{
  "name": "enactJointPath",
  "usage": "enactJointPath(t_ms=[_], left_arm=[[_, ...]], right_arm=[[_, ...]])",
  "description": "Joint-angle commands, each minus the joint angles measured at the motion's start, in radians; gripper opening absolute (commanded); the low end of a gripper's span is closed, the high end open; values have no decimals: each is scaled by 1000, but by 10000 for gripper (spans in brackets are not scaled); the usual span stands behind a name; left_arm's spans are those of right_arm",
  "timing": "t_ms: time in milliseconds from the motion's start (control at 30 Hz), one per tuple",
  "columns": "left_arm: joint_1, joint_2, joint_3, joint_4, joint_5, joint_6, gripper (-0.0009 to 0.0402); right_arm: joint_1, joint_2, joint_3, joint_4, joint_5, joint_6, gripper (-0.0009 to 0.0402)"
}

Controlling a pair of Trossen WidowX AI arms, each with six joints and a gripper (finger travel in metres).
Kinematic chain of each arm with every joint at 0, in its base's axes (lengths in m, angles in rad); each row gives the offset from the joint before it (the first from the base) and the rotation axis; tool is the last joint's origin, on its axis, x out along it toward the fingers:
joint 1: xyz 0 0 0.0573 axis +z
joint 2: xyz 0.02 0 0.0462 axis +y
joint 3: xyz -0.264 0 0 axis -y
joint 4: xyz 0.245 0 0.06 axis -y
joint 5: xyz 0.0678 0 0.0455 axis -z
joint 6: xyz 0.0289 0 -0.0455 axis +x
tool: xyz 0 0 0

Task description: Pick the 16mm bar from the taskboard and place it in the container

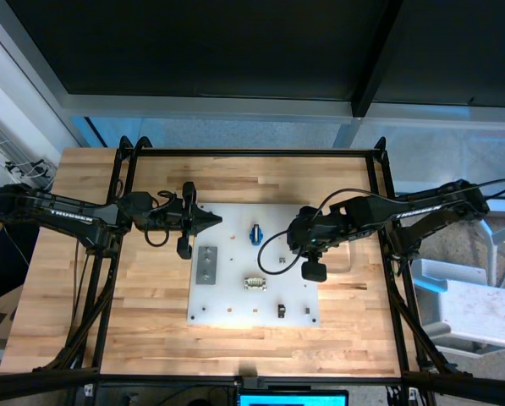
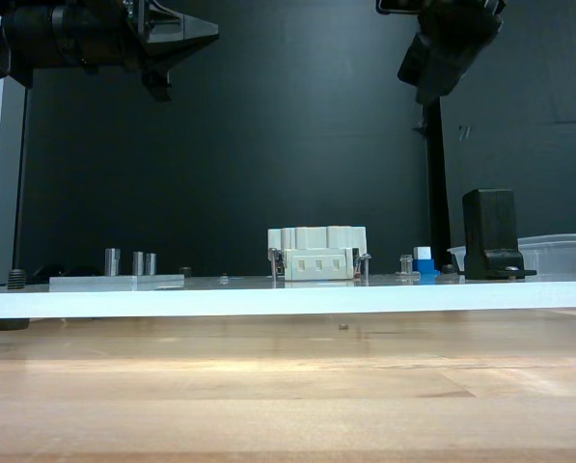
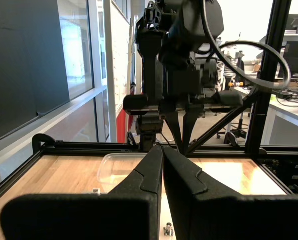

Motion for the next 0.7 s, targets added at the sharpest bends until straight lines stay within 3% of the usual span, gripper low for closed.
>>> enactJointPath(t_ms=[33, 700], left_arm=[[0, 0, 0, 0, 0, 0, 0], [0, 0, 0, 0, 0, 0, 0]], right_arm=[[19, 33, 35, -57, 0, 18, 0], [175, 79, 62, -146, 12, 201, 0]])
